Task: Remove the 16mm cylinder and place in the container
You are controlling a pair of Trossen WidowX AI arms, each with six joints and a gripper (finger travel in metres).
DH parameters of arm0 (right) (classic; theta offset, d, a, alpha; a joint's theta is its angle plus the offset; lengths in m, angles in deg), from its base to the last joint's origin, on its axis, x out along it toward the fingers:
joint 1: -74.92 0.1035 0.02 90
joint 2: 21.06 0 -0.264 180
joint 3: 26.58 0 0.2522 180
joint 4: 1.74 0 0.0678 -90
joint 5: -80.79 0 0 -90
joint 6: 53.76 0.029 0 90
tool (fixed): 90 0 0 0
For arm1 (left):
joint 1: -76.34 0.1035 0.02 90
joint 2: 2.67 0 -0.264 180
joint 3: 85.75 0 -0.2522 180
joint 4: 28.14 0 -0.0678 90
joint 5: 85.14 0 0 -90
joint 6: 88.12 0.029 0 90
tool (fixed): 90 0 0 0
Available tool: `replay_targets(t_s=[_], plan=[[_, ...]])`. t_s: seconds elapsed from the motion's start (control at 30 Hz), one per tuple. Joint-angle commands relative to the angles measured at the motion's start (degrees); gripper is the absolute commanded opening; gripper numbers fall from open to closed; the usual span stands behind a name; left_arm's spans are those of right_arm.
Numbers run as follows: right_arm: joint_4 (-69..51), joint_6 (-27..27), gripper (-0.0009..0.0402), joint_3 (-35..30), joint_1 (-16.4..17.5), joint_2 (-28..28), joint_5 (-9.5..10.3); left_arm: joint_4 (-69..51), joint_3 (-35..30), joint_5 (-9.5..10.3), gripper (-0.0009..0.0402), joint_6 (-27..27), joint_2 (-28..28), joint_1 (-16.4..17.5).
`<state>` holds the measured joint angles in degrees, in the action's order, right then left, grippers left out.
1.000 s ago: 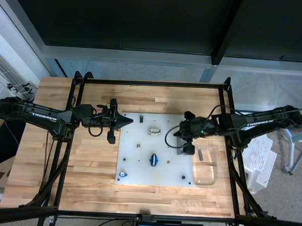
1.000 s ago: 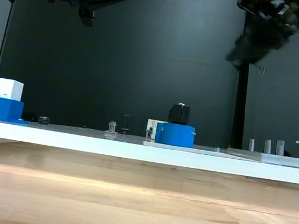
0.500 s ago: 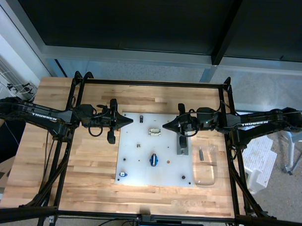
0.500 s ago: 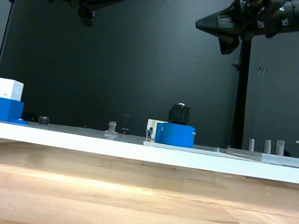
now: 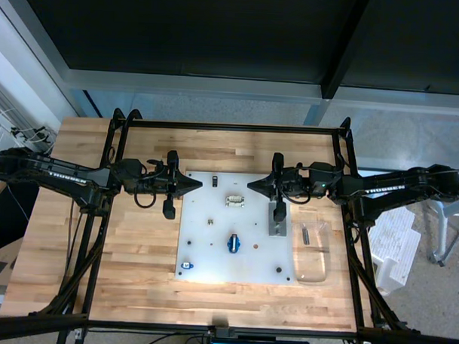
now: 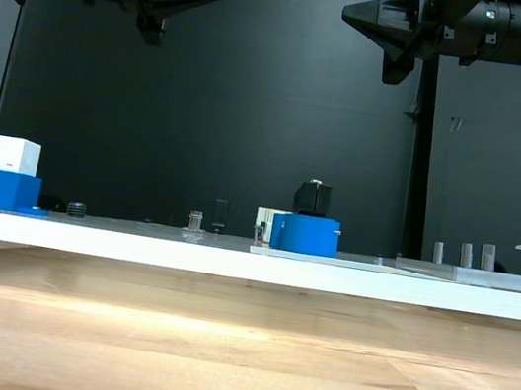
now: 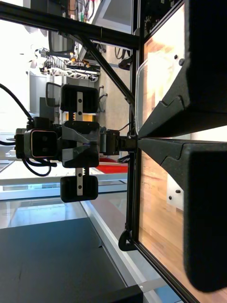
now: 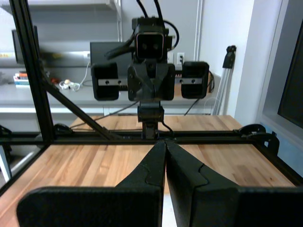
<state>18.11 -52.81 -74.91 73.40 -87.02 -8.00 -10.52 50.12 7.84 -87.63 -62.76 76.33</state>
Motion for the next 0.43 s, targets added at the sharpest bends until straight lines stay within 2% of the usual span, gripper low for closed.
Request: replay_targets(t_s=[0.03,0.43], plan=[[0.92,0.11,0.0,0.0,0.02,-0.02,0.17,0.02,0.0,0.0,0.0,0.02,0.0,0.0],[0.5,1.57,0.0,0.37,-0.39,-0.04,0.11,0.02,0.0,0.0,0.0,0.02,-0.02,0.02]])
